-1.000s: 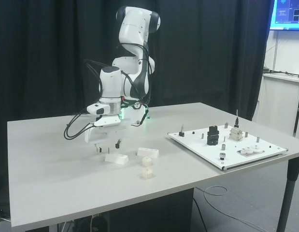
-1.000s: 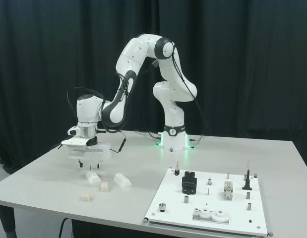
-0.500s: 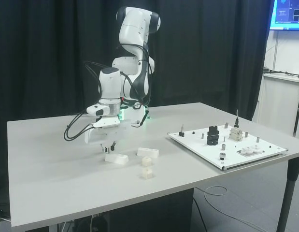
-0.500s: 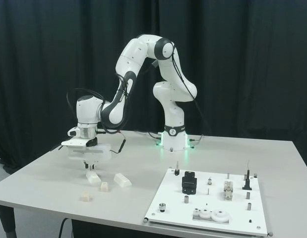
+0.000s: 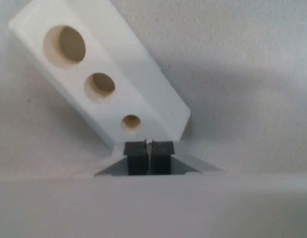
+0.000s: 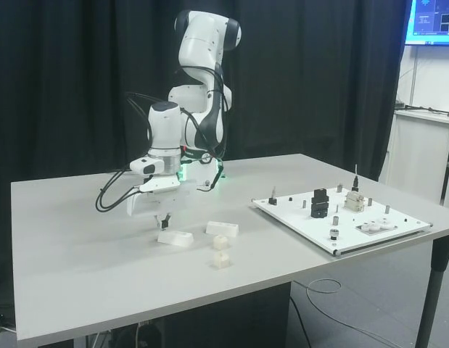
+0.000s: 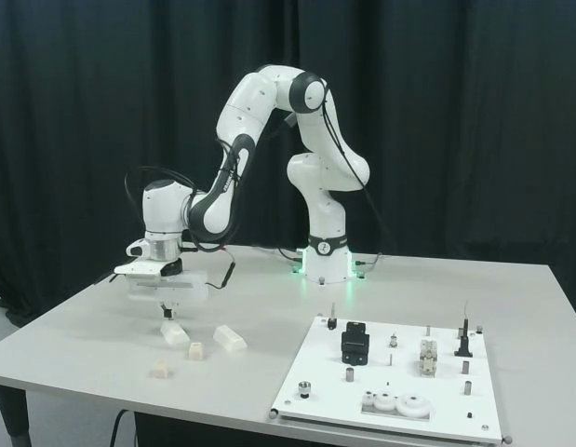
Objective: Pick round peg 1.
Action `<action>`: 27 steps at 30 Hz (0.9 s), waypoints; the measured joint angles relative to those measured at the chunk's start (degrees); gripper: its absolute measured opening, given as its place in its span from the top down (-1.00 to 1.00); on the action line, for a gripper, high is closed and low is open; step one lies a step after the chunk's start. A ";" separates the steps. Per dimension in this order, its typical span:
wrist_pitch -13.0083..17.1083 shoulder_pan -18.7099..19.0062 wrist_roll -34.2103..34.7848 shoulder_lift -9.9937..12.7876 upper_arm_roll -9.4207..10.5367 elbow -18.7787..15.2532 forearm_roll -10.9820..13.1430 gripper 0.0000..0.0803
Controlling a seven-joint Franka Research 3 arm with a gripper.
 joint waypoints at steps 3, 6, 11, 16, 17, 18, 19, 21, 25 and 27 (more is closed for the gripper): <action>-0.15 0.00 0.00 0.01 -0.04 0.19 0.07 0.96; -0.46 0.00 0.00 0.01 -0.15 0.49 0.10 0.96; -2.40 0.00 0.00 -0.18 -0.48 1.49 0.31 0.96; -5.30 0.00 0.00 -0.92 -0.85 2.69 0.51 0.96; -5.96 0.00 0.00 -1.13 -0.91 2.94 0.56 0.96; -6.66 0.00 0.00 -1.36 -0.97 3.20 0.60 0.96; -7.28 0.00 0.00 -1.58 -1.02 3.42 0.63 0.96; -8.40 0.00 0.00 -2.04 -1.12 3.83 0.63 0.96; -9.87 0.00 0.00 -2.89 -1.31 4.33 0.63 0.96; -10.53 0.01 0.00 -3.23 -1.43 4.52 0.63 0.96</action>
